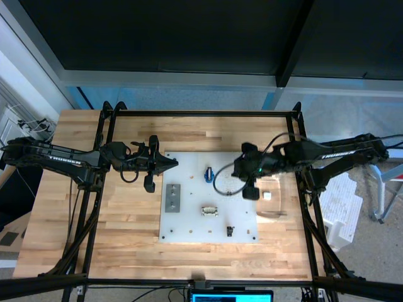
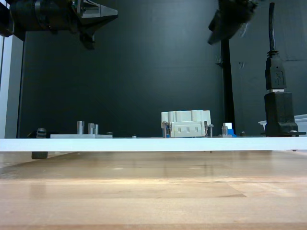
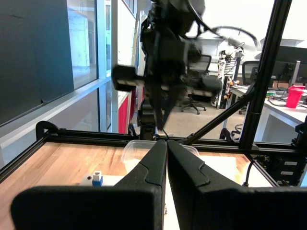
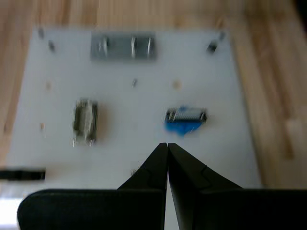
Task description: Pick the USB connector and install on taskboard
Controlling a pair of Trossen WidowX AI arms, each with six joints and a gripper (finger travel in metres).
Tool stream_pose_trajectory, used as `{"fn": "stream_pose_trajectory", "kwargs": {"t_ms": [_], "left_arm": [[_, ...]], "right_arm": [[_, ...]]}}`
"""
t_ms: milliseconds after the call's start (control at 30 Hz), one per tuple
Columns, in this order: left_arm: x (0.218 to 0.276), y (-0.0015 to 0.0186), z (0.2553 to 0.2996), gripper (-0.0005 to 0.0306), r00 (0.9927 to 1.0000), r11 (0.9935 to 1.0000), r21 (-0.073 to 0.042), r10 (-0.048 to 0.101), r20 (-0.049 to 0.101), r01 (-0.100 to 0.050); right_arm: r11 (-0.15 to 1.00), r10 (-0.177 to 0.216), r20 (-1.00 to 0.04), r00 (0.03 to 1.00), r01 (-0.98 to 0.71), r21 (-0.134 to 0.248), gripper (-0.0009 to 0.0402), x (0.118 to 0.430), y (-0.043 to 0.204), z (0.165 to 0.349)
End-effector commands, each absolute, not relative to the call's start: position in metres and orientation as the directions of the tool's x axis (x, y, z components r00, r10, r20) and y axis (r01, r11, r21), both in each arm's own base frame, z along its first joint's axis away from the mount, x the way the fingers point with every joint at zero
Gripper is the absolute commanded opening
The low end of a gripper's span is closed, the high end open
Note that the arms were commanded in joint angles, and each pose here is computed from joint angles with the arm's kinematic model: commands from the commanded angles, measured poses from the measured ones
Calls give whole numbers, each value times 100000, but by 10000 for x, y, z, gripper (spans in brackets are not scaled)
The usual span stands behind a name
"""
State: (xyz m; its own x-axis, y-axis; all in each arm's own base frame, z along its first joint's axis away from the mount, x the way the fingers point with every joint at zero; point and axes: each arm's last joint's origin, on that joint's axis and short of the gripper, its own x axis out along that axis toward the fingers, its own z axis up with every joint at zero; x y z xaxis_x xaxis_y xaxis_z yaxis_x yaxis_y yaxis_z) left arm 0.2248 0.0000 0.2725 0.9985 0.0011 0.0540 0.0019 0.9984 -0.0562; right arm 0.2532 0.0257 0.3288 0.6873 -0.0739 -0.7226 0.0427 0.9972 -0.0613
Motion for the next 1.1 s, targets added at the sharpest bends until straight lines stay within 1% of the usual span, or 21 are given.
{"fn": "stream_pose_trajectory", "kwargs": {"t_ms": [33,100,167,300,433,633,700,767,833,967,1100], "left_arm": [[2248,0,2725,0,99854,99842,-5621,76,5395,227],[2248,1,2725,0,99854,99842,-5621,114,5395,189],[2248,1,2725,0,99854,99842,-5621,114,5395,189],[2248,1,2725,0,99854,99842,-5621,114,5395,189],[2248,0,2725,0,99854,99842,-5621,76,5395,227],[2248,0,2725,0,99854,99842,-5621,76,5395,227],[2248,0,2725,0,99854,99842,-5621,76,5395,227],[2248,1,2725,0,99854,99842,-5621,114,5395,189],[2248,0,2725,0,99854,99842,-5621,76,5395,227],[2248,1,2725,0,99854,99842,-5621,114,5395,189],[2248,0,2725,0,99854,99842,-5621,76,5395,227]], "right_arm": [[99740,-7191,-64196,76336,5258,-4921,0,2524,150,3357],[99772,-6706,-57899,81257,4991,-4551,0,2504,120,3378],[99910,-4211,-52201,85190,3283,-2702,0,2495,101,3377],[99987,-1597,-41054,91170,1522,-510,0,2471,80,3359],[99987,-1419,-29008,95690,1581,325,0,2453,77,3322],[99968,-1824,-13843,99020,2048,1477,0,2442,64,3217],[99963,-1848,-10439,99436,2048,1809,0,2437,63,3169],[99913,-1839,-7062,99733,2096,3594,0,2428,60,3130],[99877,-1909,-3524,99920,2067,4497,0,2417,57,3085],[99821,-2594,-629,99964,2624,5367,0,2387,31,2998],[99834,1640,-1201,99979,-1571,5539,0,2356,-12,2944]]}}
